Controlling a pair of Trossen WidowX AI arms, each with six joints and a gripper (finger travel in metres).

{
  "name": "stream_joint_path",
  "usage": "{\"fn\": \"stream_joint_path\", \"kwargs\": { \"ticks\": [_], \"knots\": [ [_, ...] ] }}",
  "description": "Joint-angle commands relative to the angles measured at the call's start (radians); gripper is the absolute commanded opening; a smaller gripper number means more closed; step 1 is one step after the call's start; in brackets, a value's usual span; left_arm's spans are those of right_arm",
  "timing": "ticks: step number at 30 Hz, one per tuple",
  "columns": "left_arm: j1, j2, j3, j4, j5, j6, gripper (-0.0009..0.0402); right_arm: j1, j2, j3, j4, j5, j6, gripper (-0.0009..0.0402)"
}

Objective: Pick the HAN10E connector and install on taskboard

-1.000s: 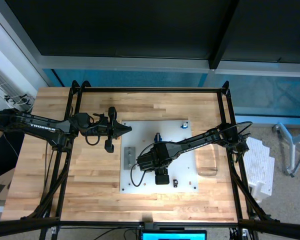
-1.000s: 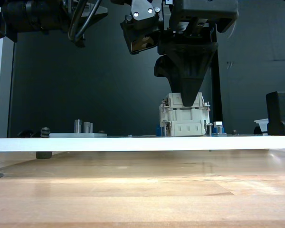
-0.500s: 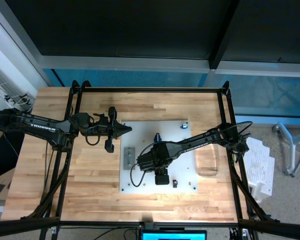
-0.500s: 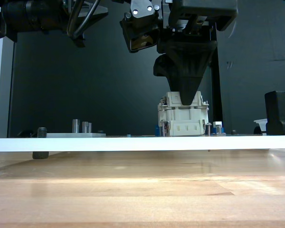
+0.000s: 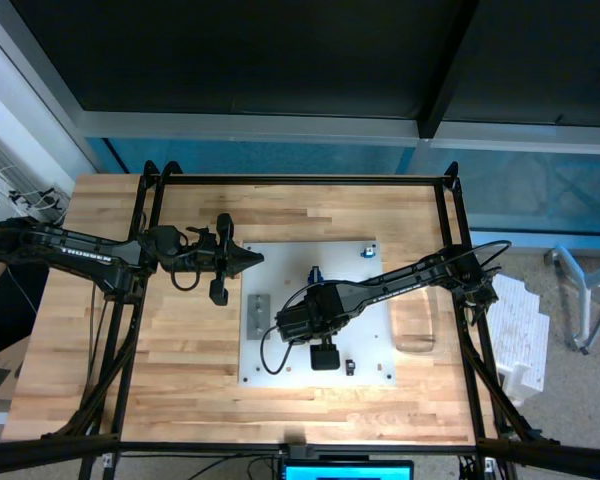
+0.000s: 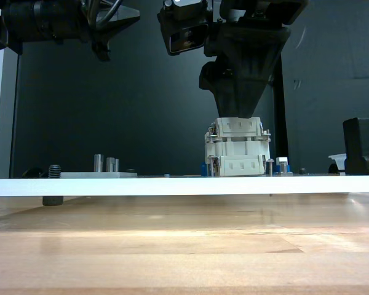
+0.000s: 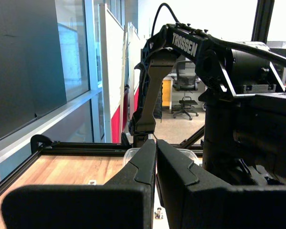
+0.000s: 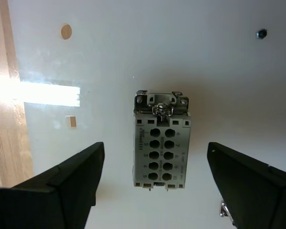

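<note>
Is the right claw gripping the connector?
No, the right claw is open above the connector, fingers clear of both its sides; the left claw hangs shut near the board's left edge.

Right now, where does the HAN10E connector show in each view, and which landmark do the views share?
High view: hidden under the right gripper.
Low view: HAN10E connector stands on the taskboard, below that gripper.
Left wrist view: absent; left gripper, shut, parked beside the board.
Right wrist view: between open fingers, touching neither.
Landmark: the taskboard.
</note>
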Motion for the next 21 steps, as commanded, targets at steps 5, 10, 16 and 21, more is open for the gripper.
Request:
{"fn": "stream_joint_path", "kwargs": {
  "ticks": [5, 10, 16, 21],
  "knots": [
    [0.000, 0.000, 0.000, 0.000, 0.000, 0.000, 0.0001, 0.000, -0.054, 0.001, -0.024, 0.013, 0.010, 0.0315],
    [0.000, 0.000, 0.000, 0.000, 0.000, 0.000, 0.0001, 0.012, -0.102, 0.000, -0.040, 0.016, 0.033, 0.0304],
    [0.000, 0.000, 0.000, 0.000, 0.000, 0.000, 0.0001, 0.021, -0.150, -0.015, -0.042, 0.036, 0.074, 0.0303],
    [0.000, 0.000, 0.000, 0.000, 0.000, 0.000, 0.0001, 0.022, -0.156, -0.021, -0.043, 0.036, 0.080, 0.0303]
  ]
}}
